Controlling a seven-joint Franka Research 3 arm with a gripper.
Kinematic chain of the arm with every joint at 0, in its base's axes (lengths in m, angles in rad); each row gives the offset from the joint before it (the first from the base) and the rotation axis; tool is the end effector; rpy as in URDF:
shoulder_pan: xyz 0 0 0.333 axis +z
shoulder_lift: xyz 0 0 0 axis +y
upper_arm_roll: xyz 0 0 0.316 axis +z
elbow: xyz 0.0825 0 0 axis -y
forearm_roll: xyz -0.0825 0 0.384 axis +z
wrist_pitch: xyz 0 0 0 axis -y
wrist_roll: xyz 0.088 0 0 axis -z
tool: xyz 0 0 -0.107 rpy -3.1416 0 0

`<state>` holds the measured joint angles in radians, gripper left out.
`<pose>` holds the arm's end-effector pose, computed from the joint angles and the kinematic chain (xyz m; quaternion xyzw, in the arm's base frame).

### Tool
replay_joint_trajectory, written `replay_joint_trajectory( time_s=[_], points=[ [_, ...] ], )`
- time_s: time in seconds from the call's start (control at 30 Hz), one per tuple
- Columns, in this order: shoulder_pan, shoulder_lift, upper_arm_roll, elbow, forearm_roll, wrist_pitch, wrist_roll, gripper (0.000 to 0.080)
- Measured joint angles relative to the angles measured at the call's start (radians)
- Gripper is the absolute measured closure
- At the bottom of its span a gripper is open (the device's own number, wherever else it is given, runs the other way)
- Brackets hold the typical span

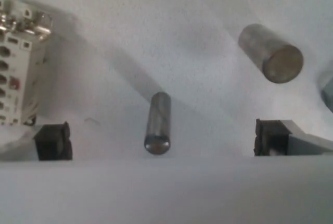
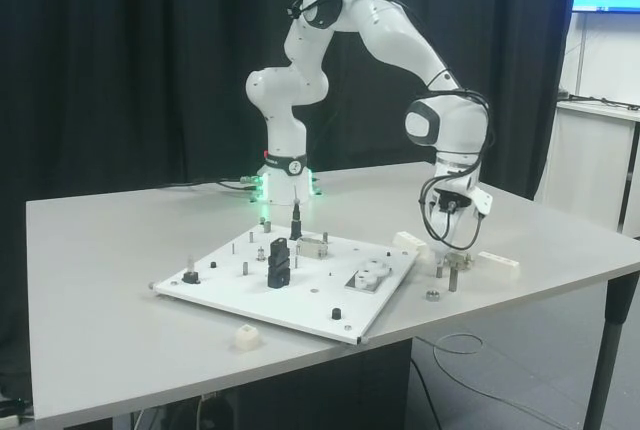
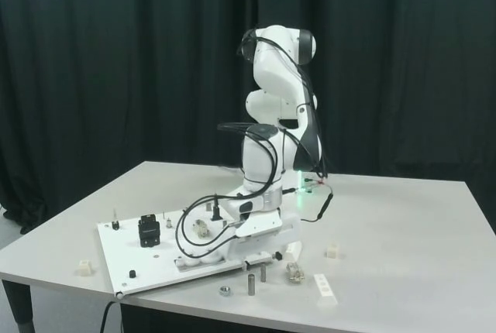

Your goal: Remove square peg 3.

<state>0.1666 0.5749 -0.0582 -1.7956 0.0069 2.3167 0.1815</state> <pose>0.6459 0.0731 0.2244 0.9990 -0.0347 -0.0242 0.0171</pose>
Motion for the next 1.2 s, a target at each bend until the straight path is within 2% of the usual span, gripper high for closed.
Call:
replay_joint_trajectory(
  time_s=[0.07, 0.1, 0.4, 1.2],
  points=[
    [0.000, 0.000, 0.000, 0.014, 0.000, -0.022, 0.000, 0.0047],
    [0.000, 0.000, -0.001, 0.022, 0.000, -0.035, 0.000, 0.0011],
    [0.000, 0.000, -0.006, 0.074, 0.000, -0.114, 0.000, 0.0011],
    [0.001, 0.000, -0.020, 0.127, -0.020, -0.189, -0.001, 0.0003]
  ],
)
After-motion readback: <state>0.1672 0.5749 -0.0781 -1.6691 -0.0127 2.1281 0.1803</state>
